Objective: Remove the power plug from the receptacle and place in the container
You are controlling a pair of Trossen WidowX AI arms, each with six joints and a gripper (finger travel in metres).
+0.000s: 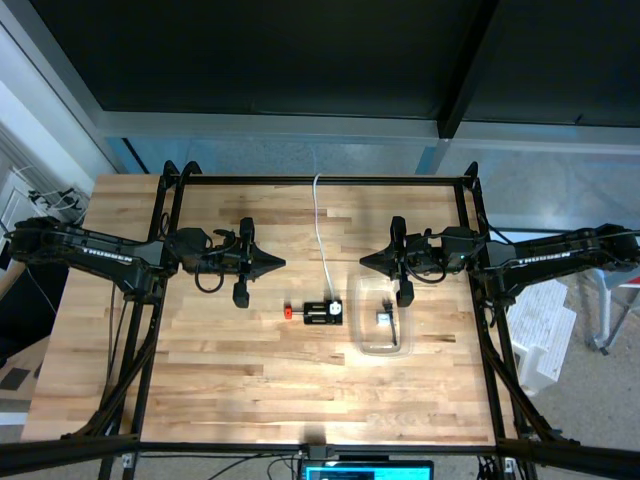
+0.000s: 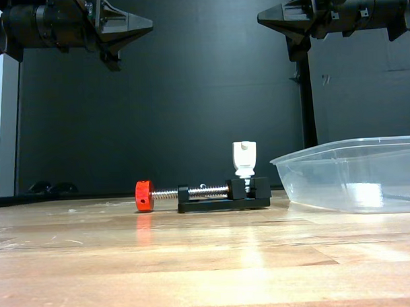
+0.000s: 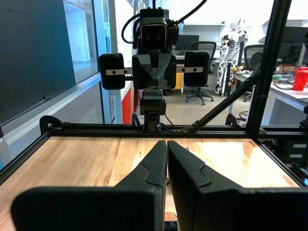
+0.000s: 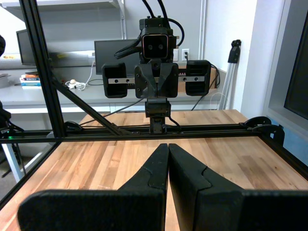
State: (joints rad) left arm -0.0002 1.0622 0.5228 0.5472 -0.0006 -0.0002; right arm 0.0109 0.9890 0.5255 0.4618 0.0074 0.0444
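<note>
The power plug (image 1: 393,330), slim and black, lies inside the clear container (image 1: 402,345) beside a small white-grey cube (image 1: 383,317). In the low view the container (image 2: 347,179) stands at the right of the table. The white receptacle (image 1: 336,308) sits upright in a black clamp fixture (image 1: 318,313) with nothing plugged into it, as the low view of the receptacle (image 2: 244,159) shows. My left gripper (image 1: 280,263) hangs high over the table left of the clamp, shut and empty. My right gripper (image 1: 364,262) hangs high beyond the container's far edge, also shut and empty. The two point at each other.
A white cable (image 1: 321,225) runs from the receptacle to the table's far edge. The clamp's red knob (image 2: 144,196) sticks out to the left. A black frame (image 1: 320,181) borders the table. The wrist views show my left gripper (image 3: 167,143) and right gripper (image 4: 168,145) facing the opposite arm.
</note>
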